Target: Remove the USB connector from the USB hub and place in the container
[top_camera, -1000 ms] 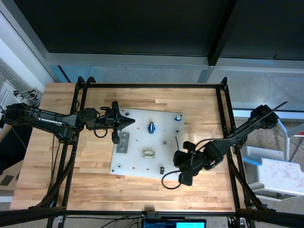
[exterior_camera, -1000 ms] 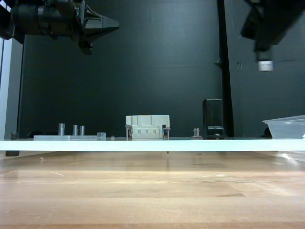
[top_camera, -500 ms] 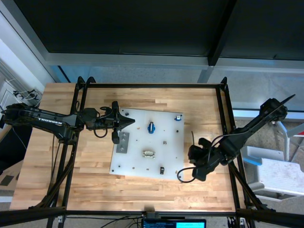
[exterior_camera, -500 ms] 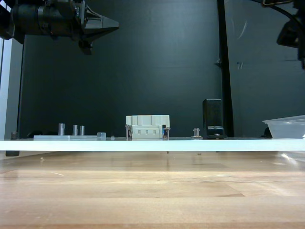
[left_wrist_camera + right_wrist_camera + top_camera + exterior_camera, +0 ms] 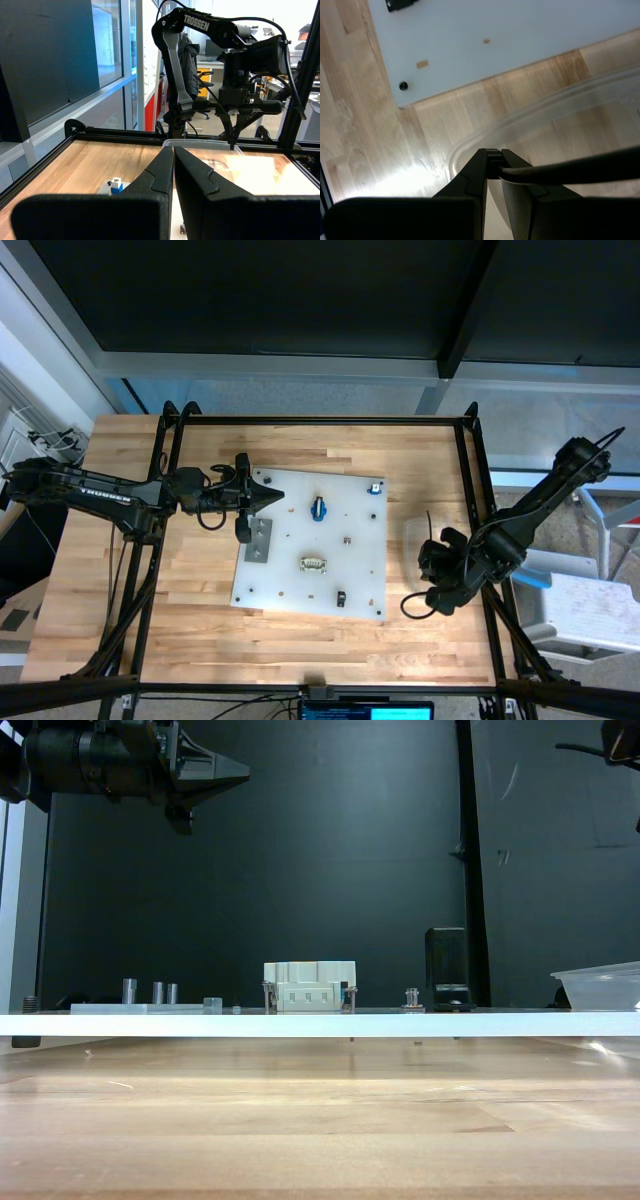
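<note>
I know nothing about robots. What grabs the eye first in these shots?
The right gripper, off the right edge of the white board, is pinched shut on a thin black USB connector and holds it over the rim of a clear container. Opposite, the left gripper hangs shut, high above the board's left side, holding nothing.

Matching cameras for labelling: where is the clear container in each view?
High: the container right of the white board, under the right gripper; left gripper over the board's left edge.
Low: container far right, past the board.
Left wrist: container beyond the shut left gripper, below the right gripper.
Right wrist: container under the right gripper, shut on the USB connector.
Landmark: the white board.
</note>
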Robot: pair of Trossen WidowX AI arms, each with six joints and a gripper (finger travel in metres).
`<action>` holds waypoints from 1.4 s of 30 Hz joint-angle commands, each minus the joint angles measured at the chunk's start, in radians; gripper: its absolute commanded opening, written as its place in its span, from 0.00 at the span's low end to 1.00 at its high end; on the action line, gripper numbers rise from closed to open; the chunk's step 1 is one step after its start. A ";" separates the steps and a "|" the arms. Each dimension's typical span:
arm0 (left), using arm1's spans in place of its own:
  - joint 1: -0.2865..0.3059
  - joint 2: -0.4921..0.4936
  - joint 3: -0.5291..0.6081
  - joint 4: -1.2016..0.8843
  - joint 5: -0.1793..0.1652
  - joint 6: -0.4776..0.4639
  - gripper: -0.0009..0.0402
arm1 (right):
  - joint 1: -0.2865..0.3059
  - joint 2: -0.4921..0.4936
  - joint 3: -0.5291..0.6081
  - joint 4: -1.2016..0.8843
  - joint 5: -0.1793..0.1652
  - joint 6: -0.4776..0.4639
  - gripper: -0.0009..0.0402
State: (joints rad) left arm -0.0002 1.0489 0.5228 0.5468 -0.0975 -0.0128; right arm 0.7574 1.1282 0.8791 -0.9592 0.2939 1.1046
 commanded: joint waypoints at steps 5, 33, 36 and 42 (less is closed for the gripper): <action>0.000 0.000 0.000 0.000 0.000 0.000 0.02 | 0.034 -0.059 -0.064 -0.005 -0.011 0.045 0.02; 0.000 0.000 0.000 0.000 0.000 0.000 0.02 | 0.072 -0.119 -0.151 -0.005 -0.059 0.132 0.32; 0.000 0.000 0.000 0.000 0.000 0.000 0.02 | 0.072 -0.119 -0.151 -0.005 -0.058 0.145 0.37; 0.000 0.000 0.000 0.000 0.000 0.000 0.02 | 0.072 -0.119 -0.151 -0.002 -0.058 0.149 0.44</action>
State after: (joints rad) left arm -0.0002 1.0489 0.5224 0.5468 -0.0975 -0.0128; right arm 0.8291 1.0088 0.7273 -0.9634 0.2352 1.2537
